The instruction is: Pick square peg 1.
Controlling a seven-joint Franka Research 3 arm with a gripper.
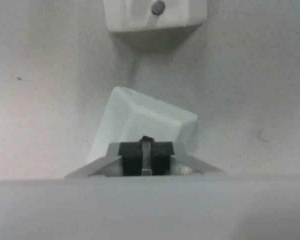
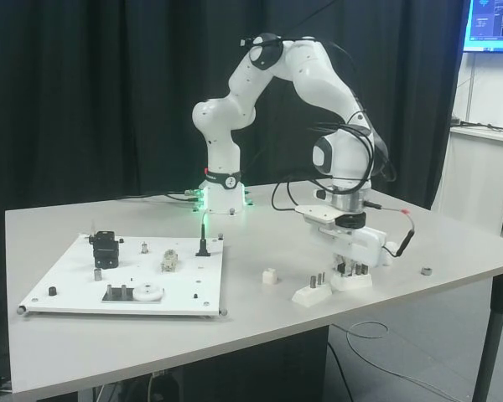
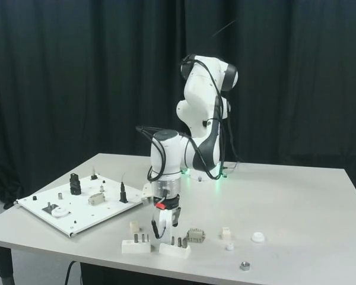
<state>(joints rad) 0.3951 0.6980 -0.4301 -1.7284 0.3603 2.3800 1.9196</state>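
Two black pads of the gripper (image 1: 146,159) pinch what seems a thin grey peg (image 1: 146,145).

Matt white plastic holder (image 1: 140,125) (smooth-faced), metallic grey peg (image 1: 147,155), matt grey table (image 1: 50,100).

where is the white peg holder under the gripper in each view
wrist view: white peg holder mid-picture, behind the fingers.
first room view: low right of centre, under the gripper.
second room view: bottom centre.
shared landmark: second holder beside it.
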